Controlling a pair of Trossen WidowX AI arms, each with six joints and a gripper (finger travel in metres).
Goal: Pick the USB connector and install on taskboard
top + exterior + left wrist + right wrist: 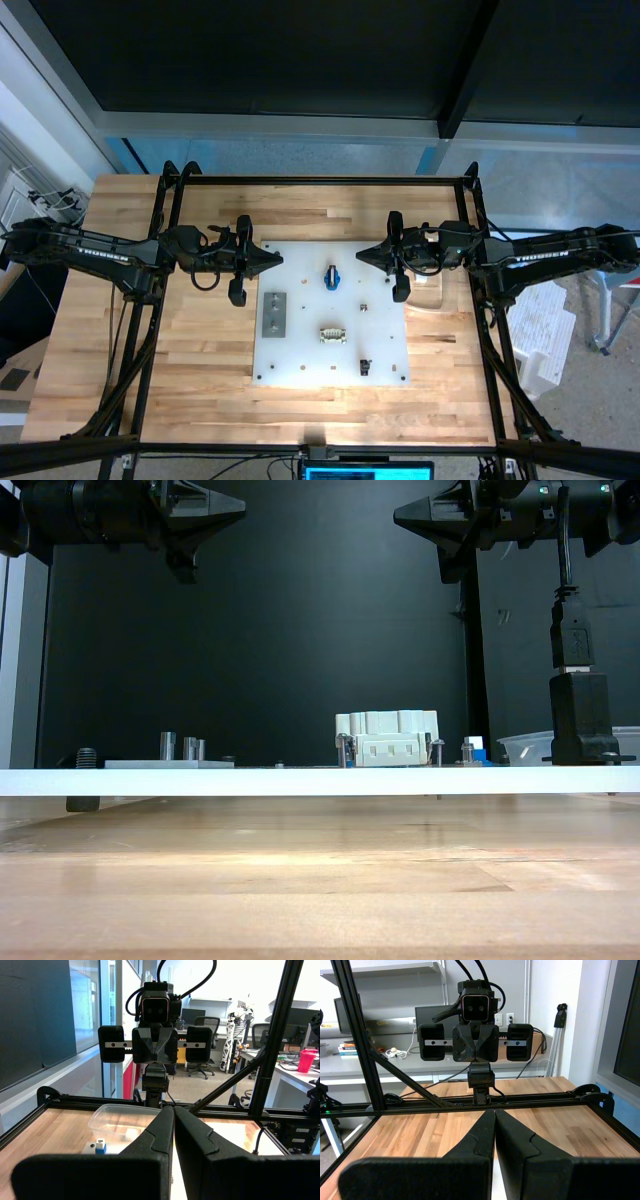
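The tiny black USB plug (366, 366) by the near edge of the white square board (300, 350) looks light and hard, so pinch its sides; the left claw (280, 258) and the right claw (358, 253) hang above that board, both closed tight.

The left gripper (174, 1110) hangs over the wooden table (45, 1130) with its two black fingers pressed together, pointing at the right gripper (154, 1052), which is likewise closed and faces back across a clear plastic tray (120, 1117) with a blue knob (100, 1148) near it.
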